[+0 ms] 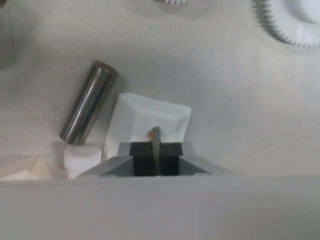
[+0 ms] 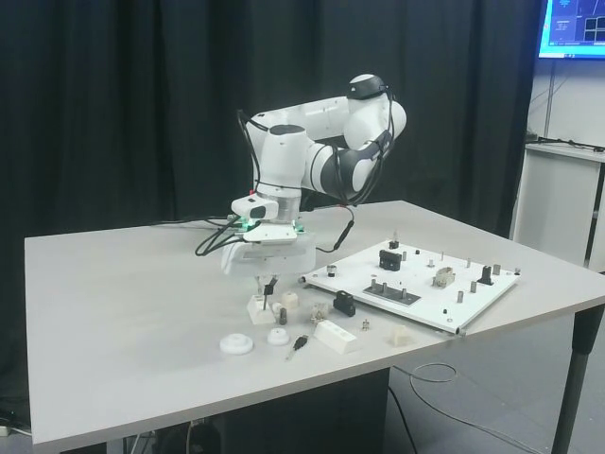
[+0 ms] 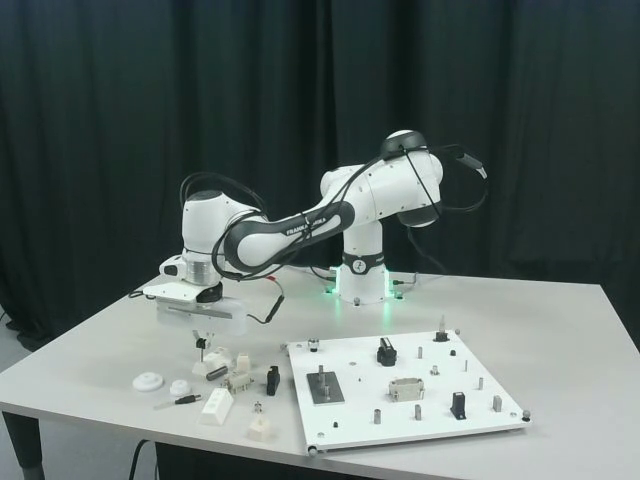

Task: Place square peg 1.

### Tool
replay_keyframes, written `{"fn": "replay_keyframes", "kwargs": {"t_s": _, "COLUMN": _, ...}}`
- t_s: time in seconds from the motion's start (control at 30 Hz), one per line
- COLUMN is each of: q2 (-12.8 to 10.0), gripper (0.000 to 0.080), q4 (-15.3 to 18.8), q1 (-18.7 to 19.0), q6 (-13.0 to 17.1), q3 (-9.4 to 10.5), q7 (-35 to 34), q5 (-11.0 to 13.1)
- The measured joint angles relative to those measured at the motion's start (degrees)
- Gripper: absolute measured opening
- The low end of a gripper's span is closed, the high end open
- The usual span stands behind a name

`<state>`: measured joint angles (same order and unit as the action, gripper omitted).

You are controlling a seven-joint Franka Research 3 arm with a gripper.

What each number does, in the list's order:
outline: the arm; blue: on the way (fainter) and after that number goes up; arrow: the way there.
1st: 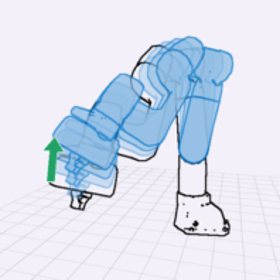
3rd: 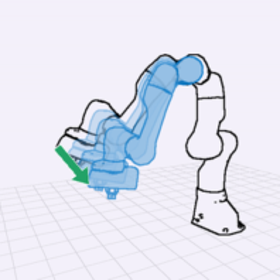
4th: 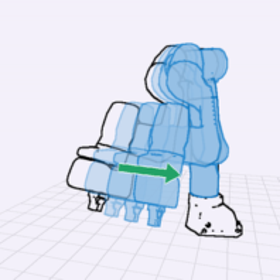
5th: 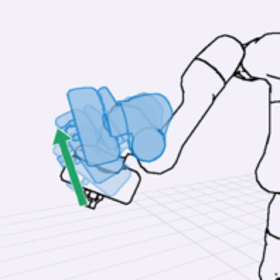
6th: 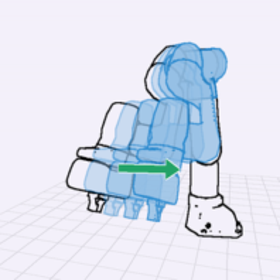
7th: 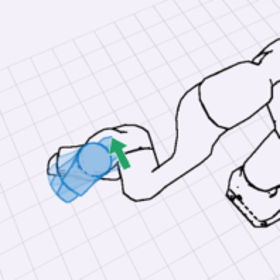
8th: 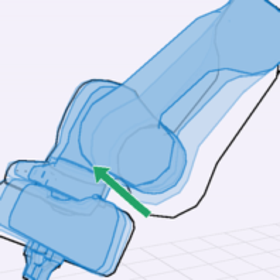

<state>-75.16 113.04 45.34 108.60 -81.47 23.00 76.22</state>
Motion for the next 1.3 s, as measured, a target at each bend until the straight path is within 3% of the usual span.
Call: {"fn": "replay_keyframes", "kwargs": {"t_s": 1.3, "q2": -0.01, "gripper": 0.0025, "q4": 0.00, "q1": 0.19, "q6": -0.28, "q3": -0.16, "q7": -0.05, "q5": -1.11}}
